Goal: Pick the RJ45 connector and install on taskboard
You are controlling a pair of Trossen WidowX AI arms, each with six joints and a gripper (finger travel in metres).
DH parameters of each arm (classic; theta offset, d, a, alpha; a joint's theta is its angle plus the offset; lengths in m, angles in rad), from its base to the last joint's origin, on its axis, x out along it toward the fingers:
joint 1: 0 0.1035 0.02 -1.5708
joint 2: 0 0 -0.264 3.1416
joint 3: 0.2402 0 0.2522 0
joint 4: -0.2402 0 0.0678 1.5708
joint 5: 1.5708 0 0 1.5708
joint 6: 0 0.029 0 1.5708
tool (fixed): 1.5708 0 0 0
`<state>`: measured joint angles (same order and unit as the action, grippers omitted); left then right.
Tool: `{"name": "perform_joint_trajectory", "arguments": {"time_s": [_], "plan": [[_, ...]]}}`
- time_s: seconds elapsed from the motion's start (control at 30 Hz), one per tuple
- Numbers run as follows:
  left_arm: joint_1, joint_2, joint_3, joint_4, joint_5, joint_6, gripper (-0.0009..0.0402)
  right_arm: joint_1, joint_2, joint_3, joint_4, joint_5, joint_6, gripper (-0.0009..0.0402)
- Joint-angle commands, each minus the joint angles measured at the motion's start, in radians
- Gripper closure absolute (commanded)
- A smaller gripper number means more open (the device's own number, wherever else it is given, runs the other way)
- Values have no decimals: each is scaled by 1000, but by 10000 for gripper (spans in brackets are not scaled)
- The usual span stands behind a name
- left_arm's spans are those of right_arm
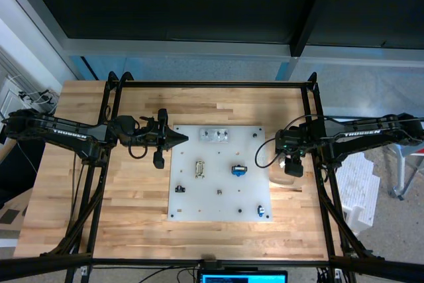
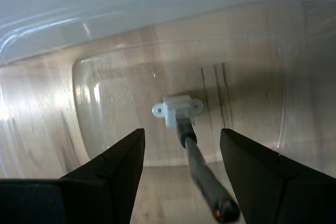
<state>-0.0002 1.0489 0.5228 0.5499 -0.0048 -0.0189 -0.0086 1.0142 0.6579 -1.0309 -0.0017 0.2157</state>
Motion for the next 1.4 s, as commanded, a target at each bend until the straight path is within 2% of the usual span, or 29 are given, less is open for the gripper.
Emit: {"name": "perform_joint_trajectory", "arguments": {"time_s": [0.03, 0.47, 1.3, 1.4], "plan": [[0, 0, 0, 0, 0, 1, 393, 1, 0, -1, 10, 2, 10, 204], [0, 0, 0, 0, 0, 0, 393, 2, 2, -3, 14, 2, 12, 255], [0, 0, 0, 0, 0, 0, 393, 3, 2, -3, 12, 1, 12, 395], [0, 0, 0, 0, 0, 0, 393, 2, 2, -2, 12, 1, 12, 390]]}}
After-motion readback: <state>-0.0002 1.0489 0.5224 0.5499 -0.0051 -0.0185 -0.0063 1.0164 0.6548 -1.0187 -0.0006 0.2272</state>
